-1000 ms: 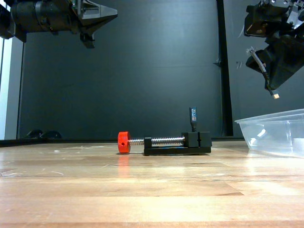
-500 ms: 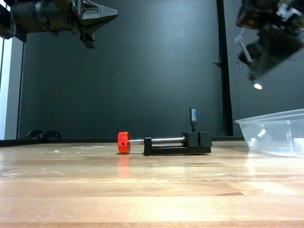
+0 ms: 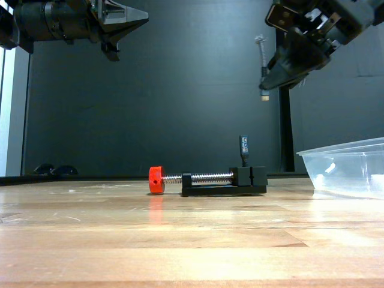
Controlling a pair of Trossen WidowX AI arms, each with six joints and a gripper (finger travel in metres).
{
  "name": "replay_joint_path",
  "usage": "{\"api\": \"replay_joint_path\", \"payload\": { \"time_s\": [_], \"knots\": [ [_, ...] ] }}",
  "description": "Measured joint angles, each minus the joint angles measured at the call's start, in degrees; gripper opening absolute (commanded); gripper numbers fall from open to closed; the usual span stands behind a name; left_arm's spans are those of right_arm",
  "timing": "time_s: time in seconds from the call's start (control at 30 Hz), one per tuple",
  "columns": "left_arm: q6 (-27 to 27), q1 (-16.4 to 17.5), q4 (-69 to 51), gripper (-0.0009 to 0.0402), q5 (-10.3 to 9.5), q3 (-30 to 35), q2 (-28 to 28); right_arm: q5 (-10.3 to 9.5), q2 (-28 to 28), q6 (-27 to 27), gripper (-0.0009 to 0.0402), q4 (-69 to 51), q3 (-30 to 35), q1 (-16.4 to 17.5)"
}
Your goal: Pick the usb-c connector and install on the hub
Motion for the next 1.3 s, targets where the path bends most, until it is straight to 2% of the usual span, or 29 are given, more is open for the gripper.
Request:
{"api": "replay_joint_path", "payload": {
  "time_s": [0.23,0.53,1.3],
  "knots": [
    [0.0,0.0,0.0,0.0000,0.00,0.0,0.0,0.00,4.3,-1.0,0.0000,7.5,-0.1,-1.0],
    [0.0,0.0,0.0,0.0000,0.00,0.0,0.0,-0.02,7.7,-1.0,0.0000,8.9,-0.2,-1.3],
    [0.0,0.0,0.0,0.0000,-0.02,0.0,0.0,-0.24,8.9,-1.1,0.0000,8.7,-0.2,0.0]
  ]
}}
